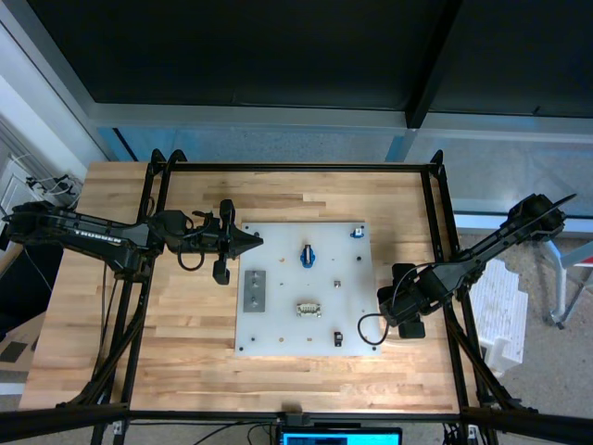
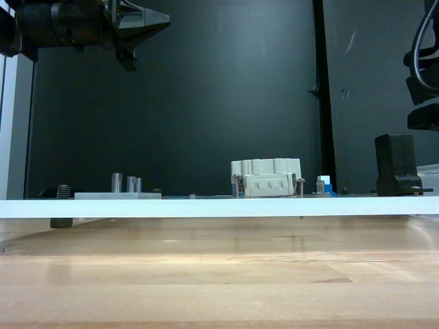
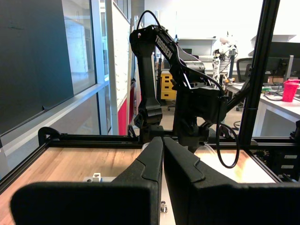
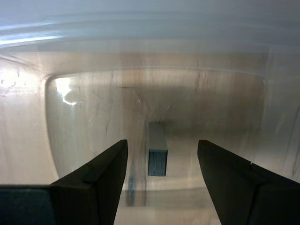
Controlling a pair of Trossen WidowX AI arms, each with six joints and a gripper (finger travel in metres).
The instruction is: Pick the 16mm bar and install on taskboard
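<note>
Wooden table [image 1: 185,371]; black frame [image 1: 296,168] around it; blue screen [image 1: 340,436] at near edge.

Left pincer [image 1: 252,240] closed, raised; right pincer [image 4: 161,142] spread

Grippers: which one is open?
The right gripper, fingers apart over the bar in the clear tray right of the board. The left gripper is shut, raised over the board's far-left corner.

The taskboard [image 1: 278,334] — smooth white plastic — on a grained wood table [image 1: 185,371].
</note>
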